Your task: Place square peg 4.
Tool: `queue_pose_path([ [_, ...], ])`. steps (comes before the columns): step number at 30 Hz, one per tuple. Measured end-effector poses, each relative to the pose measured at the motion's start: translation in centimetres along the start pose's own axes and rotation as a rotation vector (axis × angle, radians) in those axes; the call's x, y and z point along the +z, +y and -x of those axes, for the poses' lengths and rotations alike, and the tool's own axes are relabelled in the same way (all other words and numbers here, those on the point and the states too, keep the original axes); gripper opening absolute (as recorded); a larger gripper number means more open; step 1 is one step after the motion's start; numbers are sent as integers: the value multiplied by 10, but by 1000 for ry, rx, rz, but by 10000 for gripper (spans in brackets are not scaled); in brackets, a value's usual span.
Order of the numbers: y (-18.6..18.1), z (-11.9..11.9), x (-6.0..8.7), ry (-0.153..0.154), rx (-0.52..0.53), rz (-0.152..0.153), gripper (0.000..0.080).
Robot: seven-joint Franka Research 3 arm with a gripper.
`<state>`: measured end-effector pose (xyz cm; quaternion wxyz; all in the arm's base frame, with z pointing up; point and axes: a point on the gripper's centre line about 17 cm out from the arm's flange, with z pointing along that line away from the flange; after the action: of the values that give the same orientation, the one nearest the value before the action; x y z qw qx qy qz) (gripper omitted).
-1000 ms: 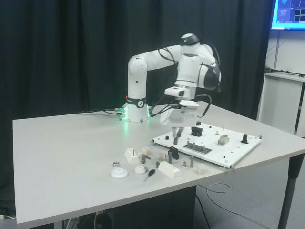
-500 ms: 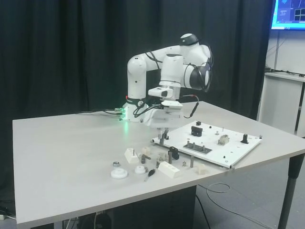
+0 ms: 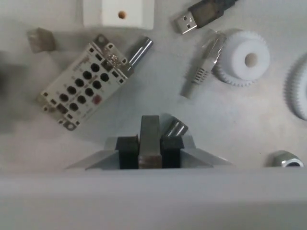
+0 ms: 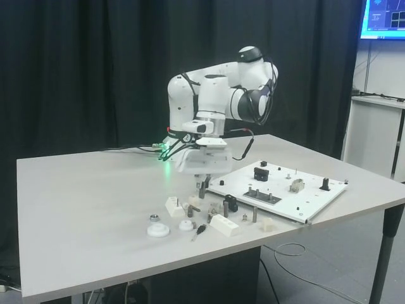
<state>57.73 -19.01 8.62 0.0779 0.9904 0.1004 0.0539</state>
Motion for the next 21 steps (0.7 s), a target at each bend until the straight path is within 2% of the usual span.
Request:
queue_pose_path([
  [9,1,1,13,-16,14,-50,97],
  [21,7,-4,32,-31,5,-71,97],
])
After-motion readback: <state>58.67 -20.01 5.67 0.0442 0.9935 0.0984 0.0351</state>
